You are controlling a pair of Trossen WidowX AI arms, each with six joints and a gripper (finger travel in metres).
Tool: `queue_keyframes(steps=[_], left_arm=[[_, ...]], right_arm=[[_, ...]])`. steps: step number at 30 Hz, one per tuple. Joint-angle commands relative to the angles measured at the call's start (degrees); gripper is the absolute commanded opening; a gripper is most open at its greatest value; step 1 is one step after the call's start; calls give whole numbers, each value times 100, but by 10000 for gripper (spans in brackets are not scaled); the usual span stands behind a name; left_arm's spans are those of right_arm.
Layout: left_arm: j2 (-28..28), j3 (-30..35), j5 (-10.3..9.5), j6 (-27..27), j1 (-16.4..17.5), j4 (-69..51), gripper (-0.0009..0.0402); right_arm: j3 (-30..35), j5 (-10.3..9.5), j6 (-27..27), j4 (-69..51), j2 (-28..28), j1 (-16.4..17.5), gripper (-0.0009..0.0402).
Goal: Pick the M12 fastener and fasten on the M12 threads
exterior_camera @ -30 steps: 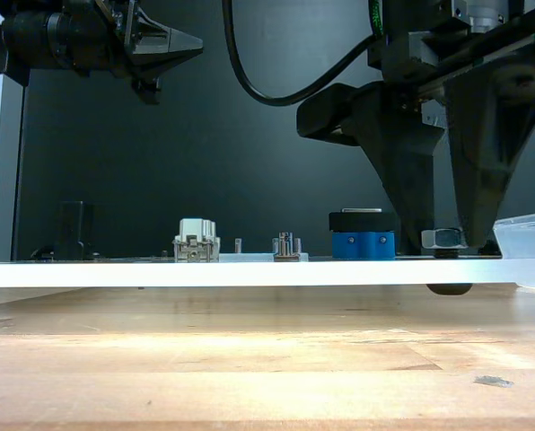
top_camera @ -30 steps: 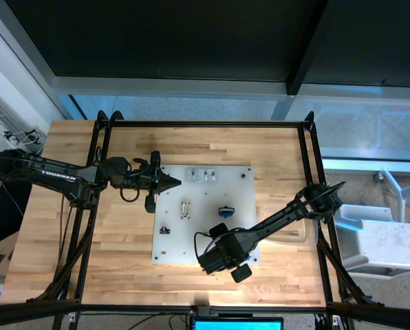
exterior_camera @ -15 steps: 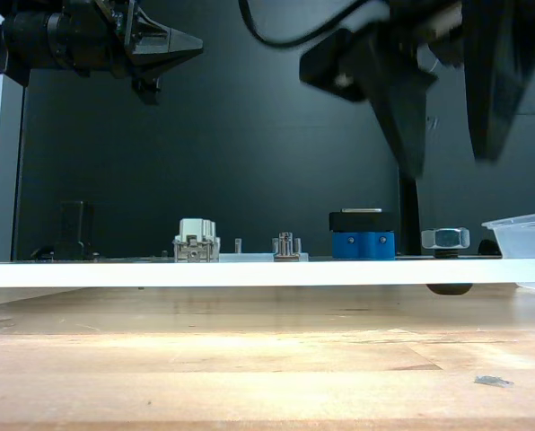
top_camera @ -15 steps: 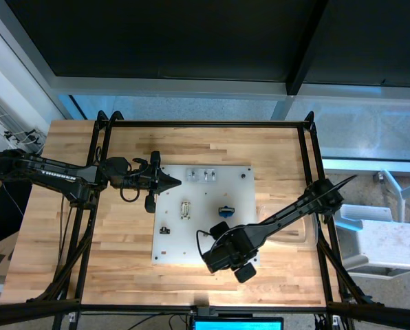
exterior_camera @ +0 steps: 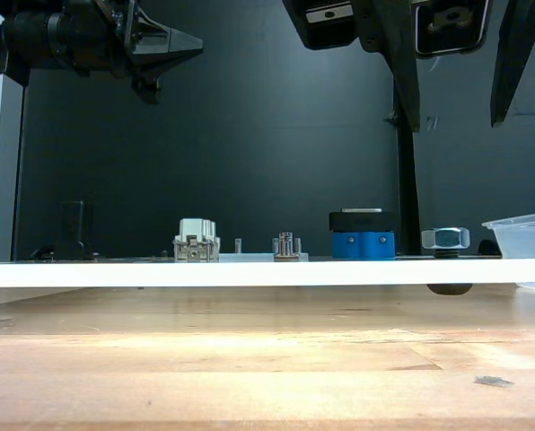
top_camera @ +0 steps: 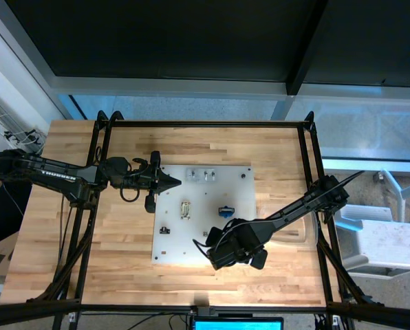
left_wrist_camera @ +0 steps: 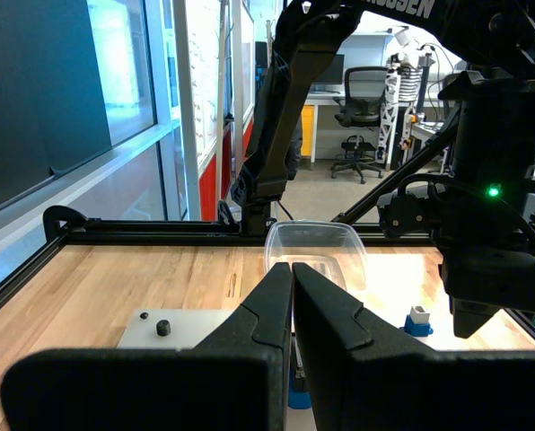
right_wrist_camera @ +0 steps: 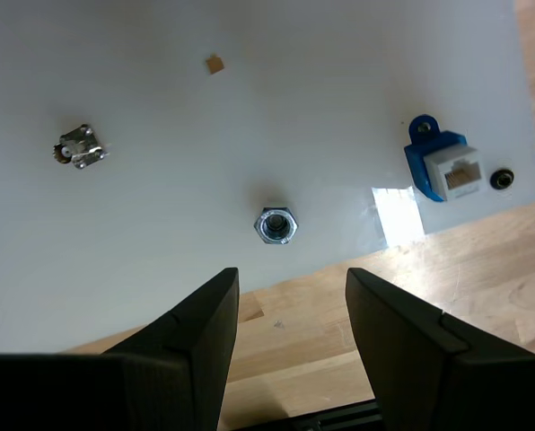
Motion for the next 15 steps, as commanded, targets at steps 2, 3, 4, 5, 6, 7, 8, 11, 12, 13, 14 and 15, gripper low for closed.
queue_keyframes(steps=[2,3,4,5,6,7,8,11,12,13,14,15], left_arm=[[0,0,2,2,0,-2,0],[0,0,2,2,0,-2,0],[0,0,2,2,2,0,0],[0,0,2,2,0,0,0],[0,0,2,2,2,0,0],[0,0,2,2,0,0,0],[0,0,2,2,0,-2,0],[0,0,2,2,0,0,0],[0,0,2,2,0,0,0],[0,0,2,2,2,0,0],[0,0,2,2,0,0,0],[0,0,2,2,0,0,0]], right_arm=[[0,4,-981,-155,4,0,165],[0,4,-1386,-175,4,2,165],[0,4,-1759,-199,4,2,165],[0,2,-2118,-214,4,0,165],[0,-4,-2441,-212,4,2,165],[0,-7,-2736,-212,4,4,165],[0,-4,-3008,-208,4,7,165],[0,-4,-3799,-140,4,33,165],[0,-4,-4124,-120,4,35,165],[0,-2,-4478,-101,4,35,165],[0,-2,-4830,-79,4,37,165],[0,4,-5213,-48,4,39,165]])
